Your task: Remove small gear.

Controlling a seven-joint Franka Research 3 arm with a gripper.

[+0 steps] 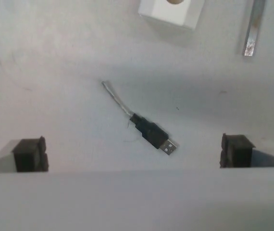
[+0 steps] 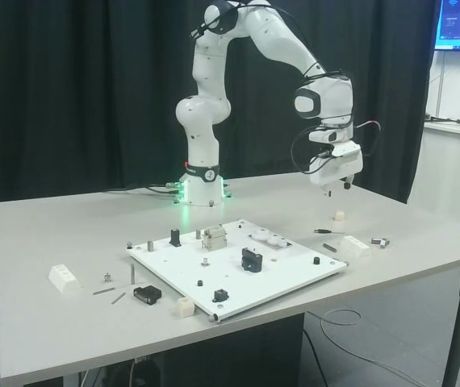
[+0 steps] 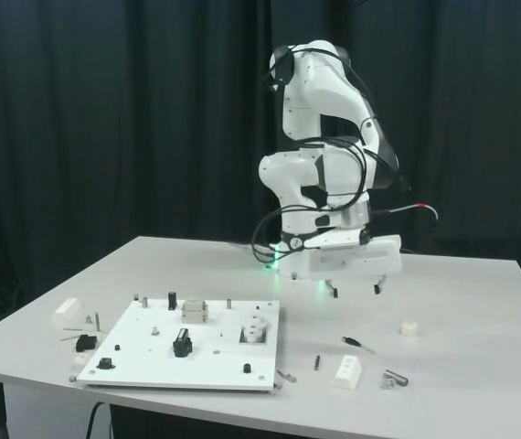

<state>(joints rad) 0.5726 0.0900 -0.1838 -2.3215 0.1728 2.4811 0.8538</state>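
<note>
The gripper (image 3: pixel 356 291) hangs in the air well above the grey table (image 2: pixel 44 234), off the edge of the white board (image 2: pixel 238 270) that lies farthest from the arm's base. Its jaws stand wide apart and hold nothing; in the wrist view the two black fingertips (image 1: pixel 30 155) sit far from each other with bare table between them.

Straight below the gripper lies a short cable with a black plug (image 1: pixel 151 134), flat on the table. Near the plug stands a white block (image 1: pixel 171 11) with a round hole in its top, and a thin metal bar (image 1: pixel 252 29) lies beside that block.

The small gear (image 3: pixel 262 319) sits on the white board, in the white gear cluster near the board's edge that faces the gripper, next to the larger gear (image 3: pixel 254 333). It is well apart from the gripper. Exactly how it seats on its peg is too small to tell.

A black clip (image 3: pixel 182 345) stands upright near the middle of the board.
</note>
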